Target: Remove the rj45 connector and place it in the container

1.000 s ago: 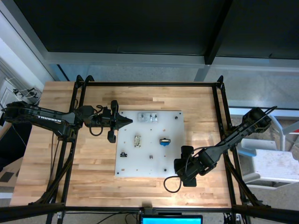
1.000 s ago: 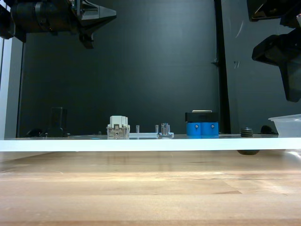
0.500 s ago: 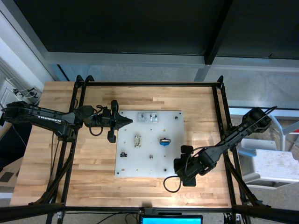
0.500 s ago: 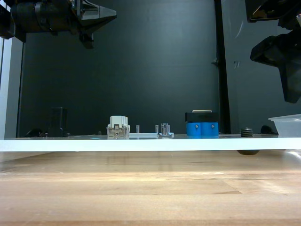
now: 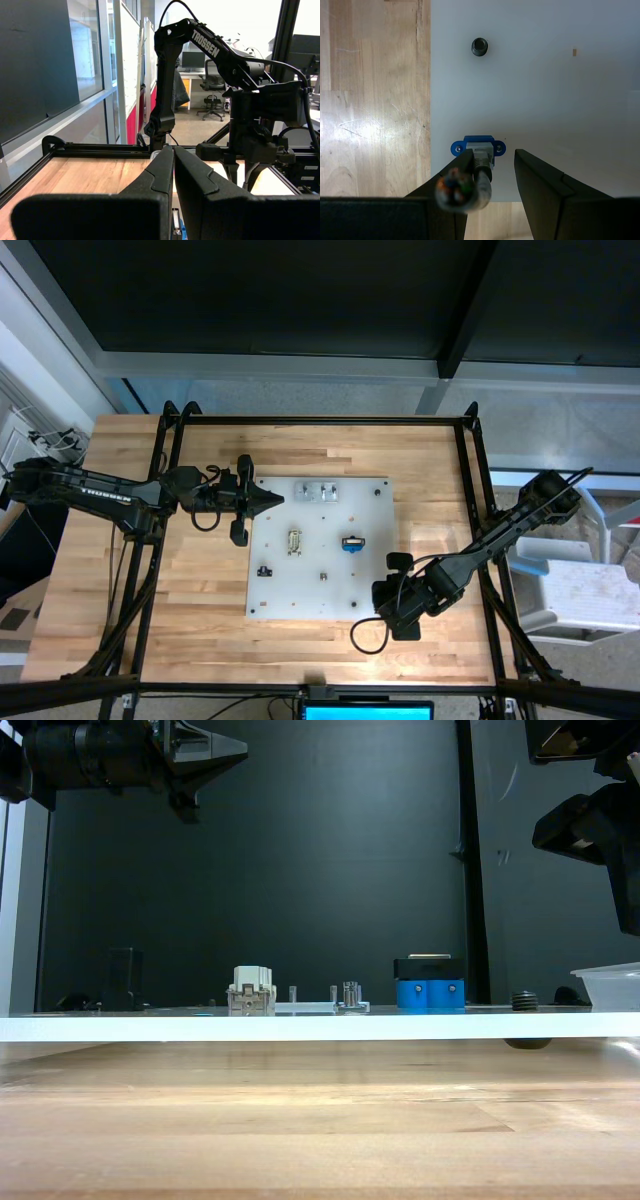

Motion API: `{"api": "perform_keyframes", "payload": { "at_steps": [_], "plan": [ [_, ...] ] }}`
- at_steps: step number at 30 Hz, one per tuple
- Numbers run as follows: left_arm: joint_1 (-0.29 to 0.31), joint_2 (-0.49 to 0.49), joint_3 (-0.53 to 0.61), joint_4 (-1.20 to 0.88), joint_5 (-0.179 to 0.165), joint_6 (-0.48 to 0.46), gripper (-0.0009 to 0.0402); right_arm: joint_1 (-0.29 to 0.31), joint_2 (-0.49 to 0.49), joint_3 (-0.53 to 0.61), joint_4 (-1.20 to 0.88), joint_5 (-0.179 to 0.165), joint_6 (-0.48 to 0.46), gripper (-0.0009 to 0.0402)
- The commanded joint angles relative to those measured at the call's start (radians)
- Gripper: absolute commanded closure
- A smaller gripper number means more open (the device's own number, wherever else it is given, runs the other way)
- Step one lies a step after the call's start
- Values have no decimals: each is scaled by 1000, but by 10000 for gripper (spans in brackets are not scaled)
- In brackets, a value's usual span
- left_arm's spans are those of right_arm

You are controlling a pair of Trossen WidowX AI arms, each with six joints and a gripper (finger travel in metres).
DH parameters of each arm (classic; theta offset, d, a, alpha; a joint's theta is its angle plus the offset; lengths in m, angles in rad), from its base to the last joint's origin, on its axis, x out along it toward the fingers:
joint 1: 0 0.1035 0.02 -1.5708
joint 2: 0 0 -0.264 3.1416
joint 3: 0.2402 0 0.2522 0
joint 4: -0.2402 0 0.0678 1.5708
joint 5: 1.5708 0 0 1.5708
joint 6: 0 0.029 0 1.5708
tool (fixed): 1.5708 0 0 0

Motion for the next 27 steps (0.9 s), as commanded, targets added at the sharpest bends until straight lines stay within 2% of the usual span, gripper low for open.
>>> {"api": "perform_keyframes", "payload": {
  "at_steps": [1, 3, 27],
  "plan": [
    [0, 0, 0, 0, 0, 0, 392, 0, 0, -2, 0, -1, 1, 281],
    [0, 0, 0, 0, 0, 0, 392, 0, 0, -4, 1, -13, 1, 281],
    [0, 0, 0, 0, 0, 0, 392, 1, 0, -15, 16, -12, 0, 280]
  ]
}}
